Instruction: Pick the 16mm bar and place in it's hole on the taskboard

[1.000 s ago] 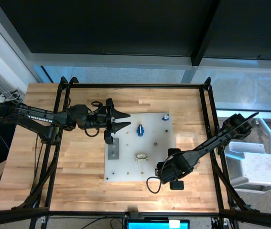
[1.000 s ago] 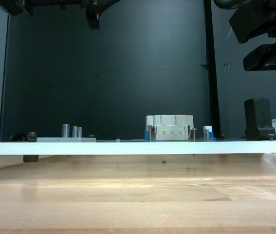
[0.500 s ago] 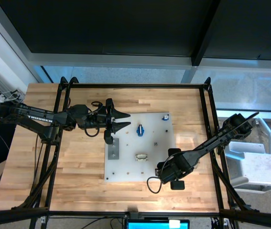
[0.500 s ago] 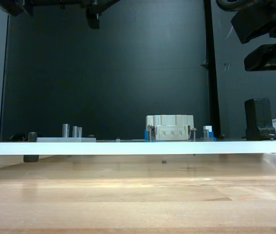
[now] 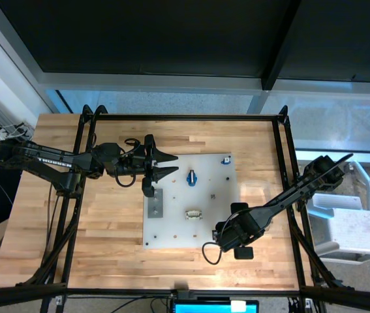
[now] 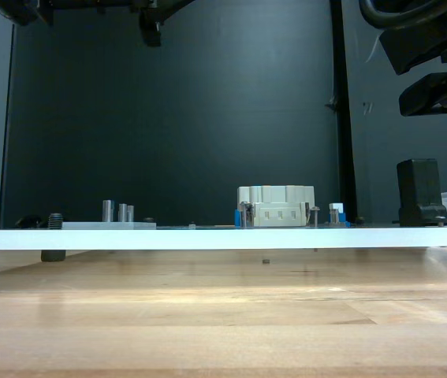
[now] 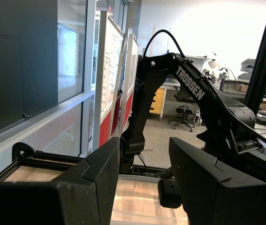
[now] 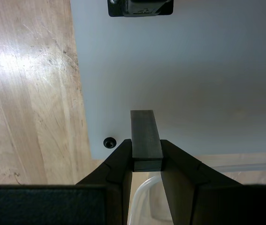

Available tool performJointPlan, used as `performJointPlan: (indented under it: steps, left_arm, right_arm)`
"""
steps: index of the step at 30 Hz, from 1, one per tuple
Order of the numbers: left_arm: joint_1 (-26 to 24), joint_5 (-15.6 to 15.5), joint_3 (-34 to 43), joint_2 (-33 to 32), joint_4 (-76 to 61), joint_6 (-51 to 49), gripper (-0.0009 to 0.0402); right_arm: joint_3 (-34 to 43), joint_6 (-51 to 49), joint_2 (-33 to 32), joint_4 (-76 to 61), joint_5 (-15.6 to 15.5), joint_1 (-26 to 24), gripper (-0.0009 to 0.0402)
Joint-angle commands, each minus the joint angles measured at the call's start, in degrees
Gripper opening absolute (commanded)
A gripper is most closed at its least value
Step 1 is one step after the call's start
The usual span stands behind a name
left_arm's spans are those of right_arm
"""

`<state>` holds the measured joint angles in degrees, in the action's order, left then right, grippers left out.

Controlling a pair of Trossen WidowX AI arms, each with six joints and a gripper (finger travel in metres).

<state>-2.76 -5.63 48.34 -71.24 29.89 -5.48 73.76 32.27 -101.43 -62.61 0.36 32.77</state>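
16mm bar (image 8: 145, 136) in right gripper (image 8: 147, 149) over taskboard (image 8: 193, 70) edge — left gripper (image 5: 171, 164) opposite

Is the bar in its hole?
No: right gripper holds the bar above the board's near right corner; left gripper, open, hovers by its far left edge.

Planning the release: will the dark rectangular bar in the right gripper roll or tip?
The dark rectangular bar, clamped in the right gripper by the white board's corner, shows flat faces: probably won't roll, looks rigid. On end it might tip. The left gripper hangs open above the board's far-left corner.
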Motion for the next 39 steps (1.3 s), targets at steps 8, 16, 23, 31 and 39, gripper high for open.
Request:
performJointPlan:
  steps: [8,16,23,31,39]
  left_arm:
    - [0.02,0.02,0.02,0.00,0.00,0.04,0.0143]
    - [0.02,0.02,0.02,0.00,0.00,0.02,0.0143]
    - [0.02,0.02,0.02,0.00,0.00,0.04,0.0143]
    - [0.02,0.02,0.02,0.00,0.00,0.02,0.0143]
    - [0.02,0.02,0.02,0.00,0.00,0.02,0.0143]
  right_arm:
    - [0.31,0.28,0.07,2.27,0.66,-0.07,0.0000]
    - [0.31,-0.28,-0.33,2.78,1.60,-0.07,0.0000]
    - [0.17,-0.63,-0.33,3.13,1.55,-0.13,0.0000]
    - [-0.35,-0.68,-0.33,3.15,1.57,-0.15,0.0000]
    - [-0.35,-0.79,-0.33,3.15,1.05,-0.13,0.0016]
